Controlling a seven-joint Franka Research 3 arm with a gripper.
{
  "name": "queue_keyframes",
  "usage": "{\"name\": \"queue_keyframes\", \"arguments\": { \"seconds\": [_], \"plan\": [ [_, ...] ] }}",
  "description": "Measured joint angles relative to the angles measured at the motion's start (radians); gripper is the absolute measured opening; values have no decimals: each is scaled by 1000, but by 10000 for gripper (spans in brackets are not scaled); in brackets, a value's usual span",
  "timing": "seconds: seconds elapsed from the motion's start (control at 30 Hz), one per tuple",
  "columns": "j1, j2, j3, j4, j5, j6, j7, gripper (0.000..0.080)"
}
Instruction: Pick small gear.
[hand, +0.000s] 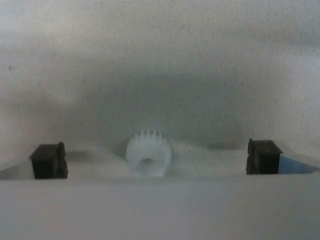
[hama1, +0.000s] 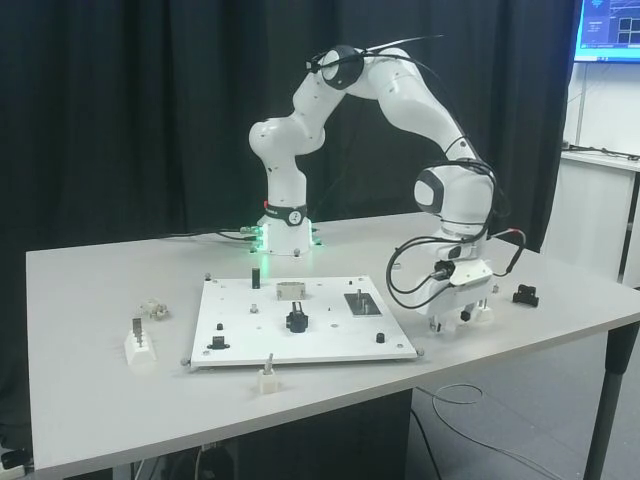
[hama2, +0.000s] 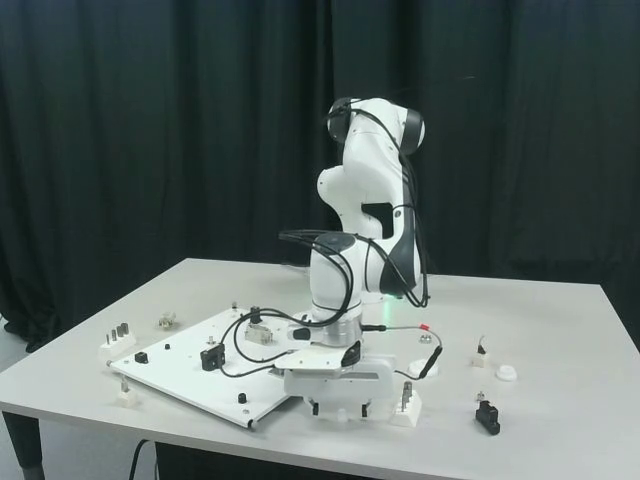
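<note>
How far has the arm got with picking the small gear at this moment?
Done: the pincer is down near the table, with the white small gear between its two black fingertips, which stand wide apart. In hand: lining up on it. Left: closing and lifting; the gear is not gripped yet.

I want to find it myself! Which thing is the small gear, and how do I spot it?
Start at the white robot arm bent low over the grey table, off the edge of the white board. Directly under its gripper, between the two black fingertips, lies the small gear. It alone is white and round, with teeth around the rim and a centre hole.
</note>
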Motion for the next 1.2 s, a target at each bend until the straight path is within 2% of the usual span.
{"name": "queue_keyframes", "arguments": {
  "seconds": [0.67, 0.7, 0.97, 1.0, 1.2],
  "plan": [
    [-2, 18, 2, 8, 0, 12, 0, 800],
    [-2, 20, 2, 8, -1, 14, 0, 510],
    [-2, 30, 3, 11, -17, 34, 0, 510],
    [-2, 30, 4, 12, -18, 34, 0, 194],
    [-2, 30, 5, 13, -19, 34, 0, 199]
  ]
}}
